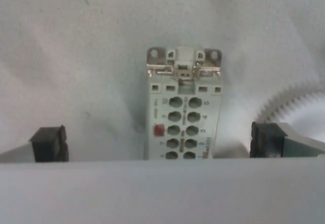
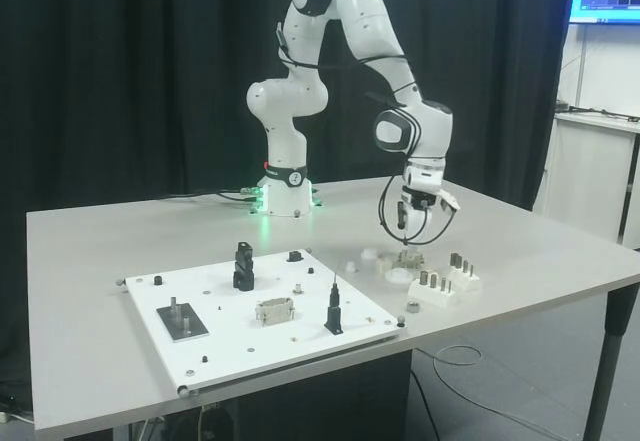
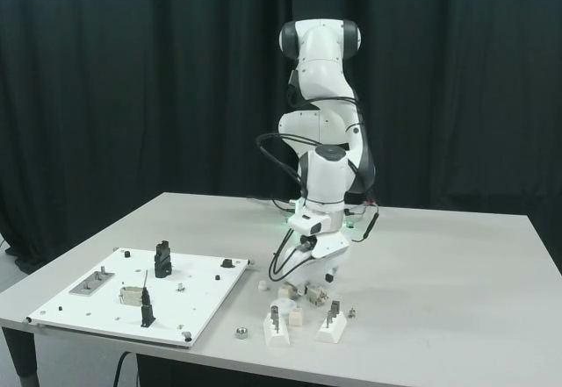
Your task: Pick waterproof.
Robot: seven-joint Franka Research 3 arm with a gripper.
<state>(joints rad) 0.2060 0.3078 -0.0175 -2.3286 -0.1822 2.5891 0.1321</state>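
The waterproof connector (image 1: 184, 107) is a white-grey block with two rows of round holes and a metal clip at one end. It lies on the grey table, straight below my wrist. My gripper (image 1: 157, 142) is open, with one black fingertip (image 1: 48, 144) on each side of the connector and wide gaps between. Nothing is held. In the first room view the gripper (image 2: 412, 231) hangs just above the connector (image 2: 408, 259), to the right of the white board. The second room view shows the gripper (image 3: 309, 280) low over the same spot.
A white toothed gear (image 1: 299, 107) lies close beside the connector. Two white holders with upright pegs (image 2: 445, 279) stand nearer the table's front edge. The white assembly board (image 2: 260, 306) carries black fixtures and a grey plate. A small nut (image 3: 239, 332) lies near the board's corner.
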